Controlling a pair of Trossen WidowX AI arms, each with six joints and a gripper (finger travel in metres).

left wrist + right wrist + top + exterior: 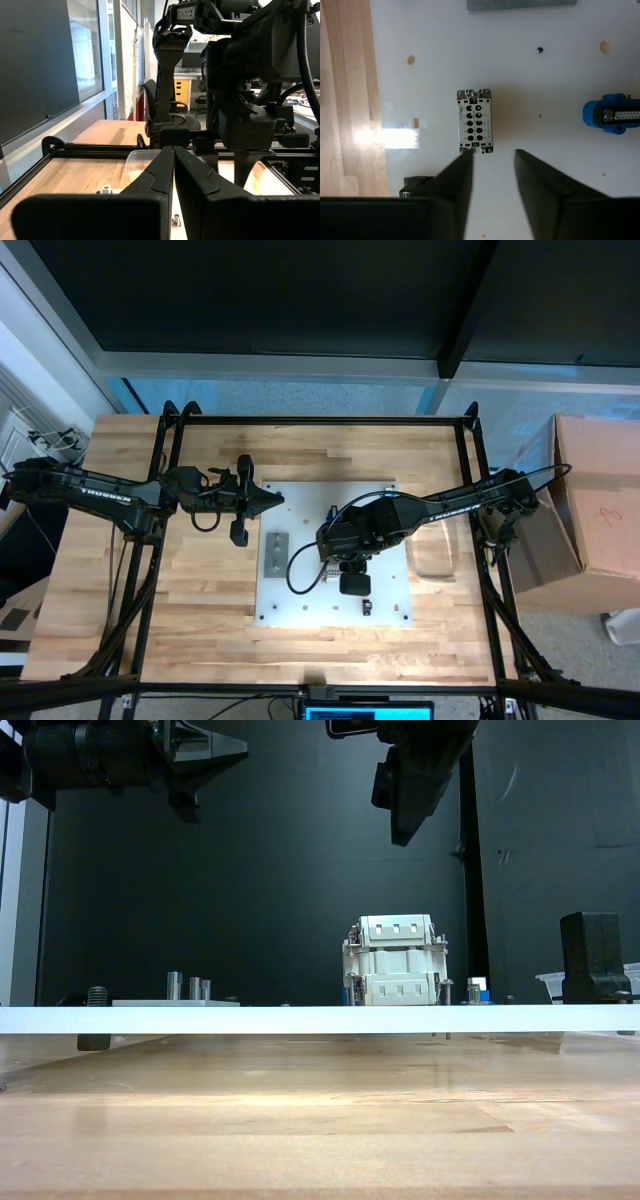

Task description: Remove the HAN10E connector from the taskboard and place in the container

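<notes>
High view, from biggest down: wooden worktop [120, 590] carrying the white taskboard [300, 610] at its middle. Off the worktop, well to the right of the taskboard, a cardboard box [595, 510]. Just beside the taskboard's right edge, a clear container [437, 555], lying on the worktop. Reaching in from the left, the left arm, with the left gripper [275, 498] over the taskboard's left edge and pointing across it; in the low view held well above the taskboard [240, 758]; in the left wrist view clenched, fingers [160, 172] pressed flat together on nothing. Reaching in from the right, the right arm, with the right gripper [352, 580] pointing straight down over the taskboard's middle; in the low view hanging well above the taskboard [398, 835]; in the right wrist view released [492, 152], fingers [455, 175] spread apart and holding nothing. On the taskboard's left half, a grey metal plate [275, 553]. Standing upright on the taskboard, the HAN10E connector [395, 963], touched by neither gripper, directly below the right gripper, pin face up [474, 121]. Also on the taskboard, apart from the HAN10E connector, a blue connector [612, 114]. At the taskboard's near right in the low view, a small black block [592, 960].
</notes>
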